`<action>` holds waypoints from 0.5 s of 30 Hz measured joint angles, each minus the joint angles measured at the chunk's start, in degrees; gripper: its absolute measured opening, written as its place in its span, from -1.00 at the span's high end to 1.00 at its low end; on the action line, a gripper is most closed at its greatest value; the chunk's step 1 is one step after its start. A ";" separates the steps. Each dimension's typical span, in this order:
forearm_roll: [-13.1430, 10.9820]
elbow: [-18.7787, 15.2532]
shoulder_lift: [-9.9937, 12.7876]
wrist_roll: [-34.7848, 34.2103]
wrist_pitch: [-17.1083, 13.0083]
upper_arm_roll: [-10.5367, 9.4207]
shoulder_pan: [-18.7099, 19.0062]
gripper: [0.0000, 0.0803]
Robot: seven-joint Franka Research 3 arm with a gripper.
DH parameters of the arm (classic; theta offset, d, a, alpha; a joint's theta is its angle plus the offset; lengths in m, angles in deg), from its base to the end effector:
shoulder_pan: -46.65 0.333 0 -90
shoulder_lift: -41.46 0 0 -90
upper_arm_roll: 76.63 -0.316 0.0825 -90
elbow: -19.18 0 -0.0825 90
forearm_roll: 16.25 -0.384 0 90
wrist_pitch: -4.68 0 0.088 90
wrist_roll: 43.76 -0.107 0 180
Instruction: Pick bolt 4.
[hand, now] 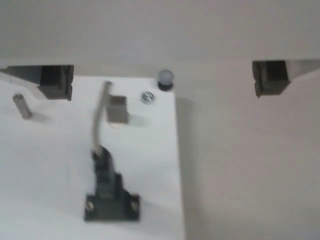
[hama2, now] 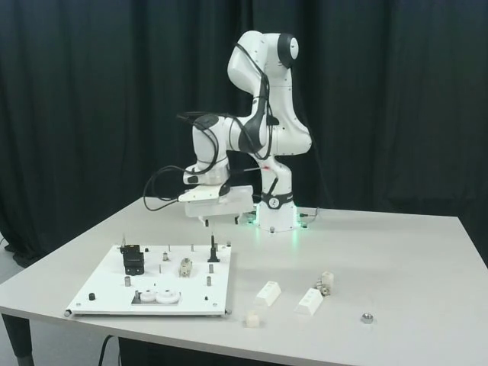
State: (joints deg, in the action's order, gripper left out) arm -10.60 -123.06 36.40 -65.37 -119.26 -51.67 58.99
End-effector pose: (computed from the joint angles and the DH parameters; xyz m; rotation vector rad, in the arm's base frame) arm 0.4259 -0.0975 0.3016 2.9585 -0.7975 -0.3603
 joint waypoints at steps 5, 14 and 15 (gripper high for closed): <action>-1.95 0.97 -0.98 -1.24 -0.40 -0.58 3.10 -0.99; -3.67 2.97 -1.16 -7.14 -3.41 -3.30 8.30 -0.99; -3.79 3.13 -1.12 -7.96 -3.87 -3.67 8.84 -0.99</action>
State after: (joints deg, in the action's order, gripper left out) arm -14.40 -119.93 35.28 -73.33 -123.12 -55.33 67.83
